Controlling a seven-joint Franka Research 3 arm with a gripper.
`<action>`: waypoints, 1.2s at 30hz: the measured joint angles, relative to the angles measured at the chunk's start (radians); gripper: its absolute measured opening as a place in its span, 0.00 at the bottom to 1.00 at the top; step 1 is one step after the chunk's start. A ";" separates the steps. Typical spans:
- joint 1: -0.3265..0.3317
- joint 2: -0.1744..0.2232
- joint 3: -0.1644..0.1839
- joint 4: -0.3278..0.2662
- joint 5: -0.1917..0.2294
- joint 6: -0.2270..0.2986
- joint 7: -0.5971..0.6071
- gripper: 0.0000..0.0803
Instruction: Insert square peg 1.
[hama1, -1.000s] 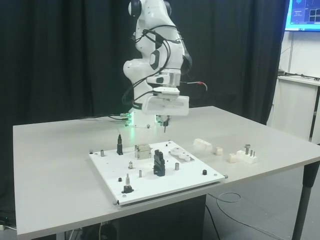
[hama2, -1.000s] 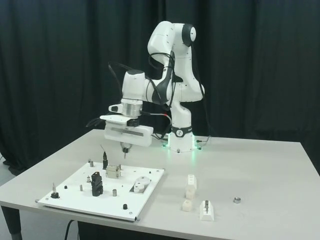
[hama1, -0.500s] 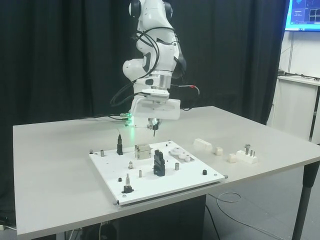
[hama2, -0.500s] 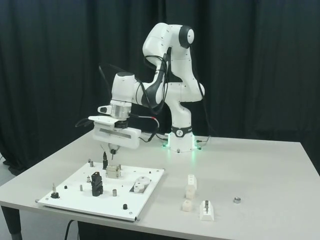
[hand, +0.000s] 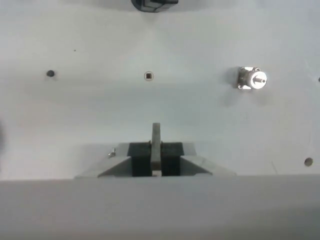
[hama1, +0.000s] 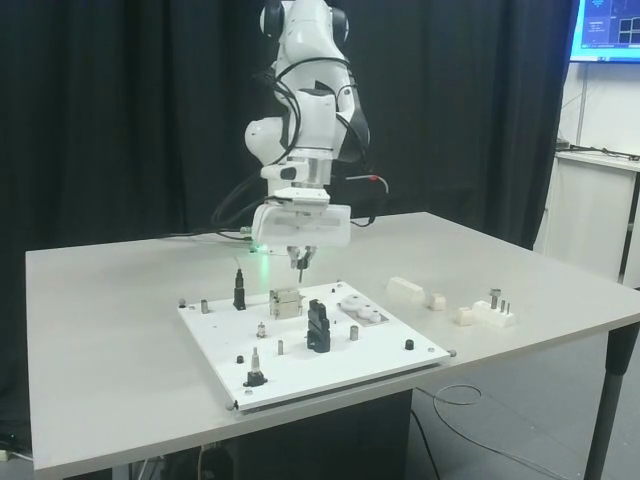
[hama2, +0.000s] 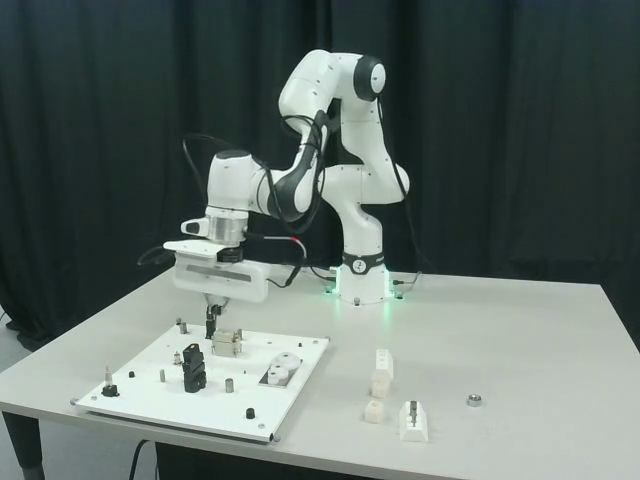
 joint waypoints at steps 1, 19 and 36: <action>-0.002 0.005 0.000 0.005 0.007 -0.004 -0.017 0.04; -0.020 0.112 0.000 0.120 0.104 -0.082 -0.145 0.04; -0.035 0.214 0.000 0.223 0.203 -0.127 -0.256 0.04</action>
